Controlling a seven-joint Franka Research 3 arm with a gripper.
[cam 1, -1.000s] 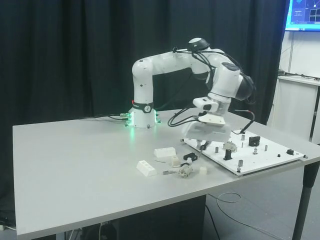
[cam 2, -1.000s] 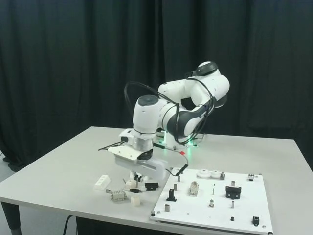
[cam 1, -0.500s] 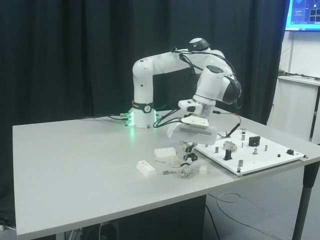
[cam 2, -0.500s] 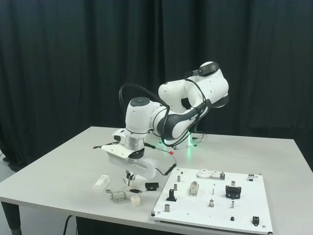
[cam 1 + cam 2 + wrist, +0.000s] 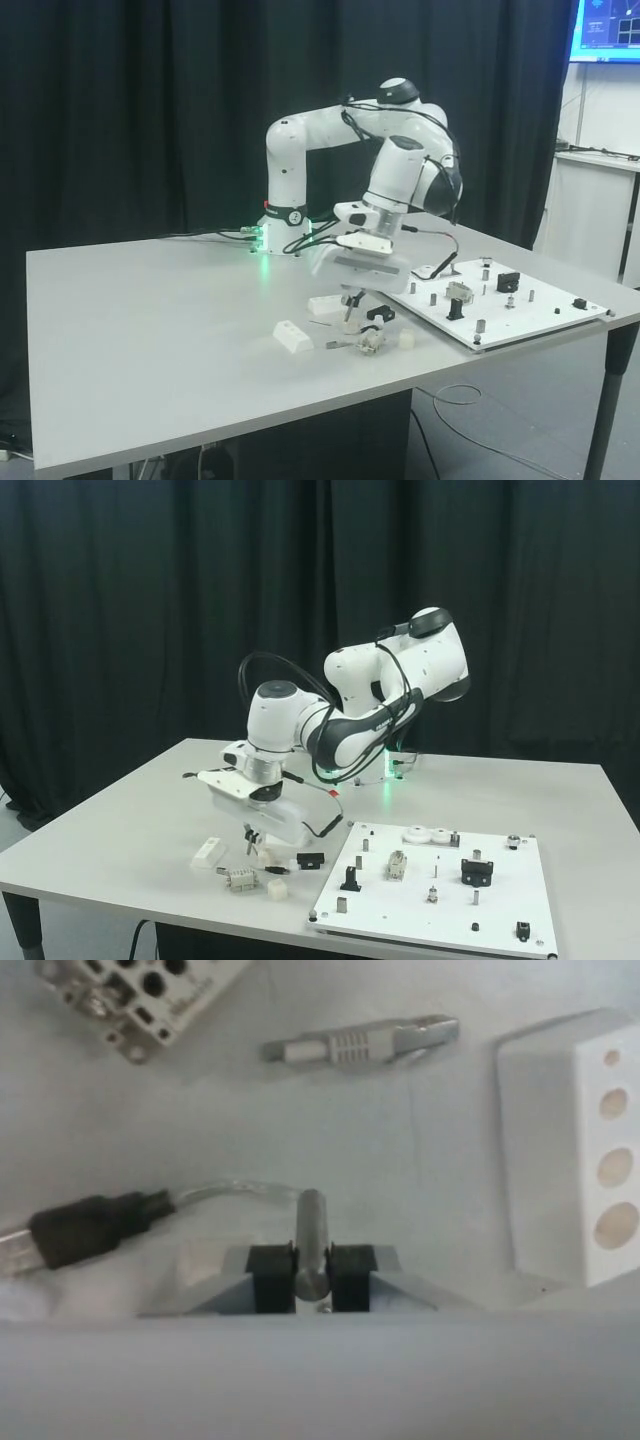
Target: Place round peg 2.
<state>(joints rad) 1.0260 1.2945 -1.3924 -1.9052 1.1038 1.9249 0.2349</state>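
Observation:
My gripper (image 5: 310, 1280) is shut on a grey metal round peg (image 5: 311, 1228), which stands up between the two black pads (image 5: 270, 1278). In the room views the gripper (image 5: 349, 304) (image 5: 250, 837) hangs low over the loose parts on the table, to the side of the white assembly board (image 5: 520, 318) (image 5: 420, 912). Under the peg is bare table. A white block with round holes (image 5: 575, 1150) lies close beside it. The peg is too small to make out in the room views.
A cable with a black plug (image 5: 85, 1228) curls near the fingers. A grey plug (image 5: 360, 1042) and a multi-pin connector (image 5: 135, 1000) lie further off. White blocks (image 5: 293, 336) (image 5: 209, 852) and small parts surround the gripper. The board carries several small fixtures.
The arm has swung away from the board's edge and lowered over the loose parts on the table. The gripper has stayed shut on the peg.

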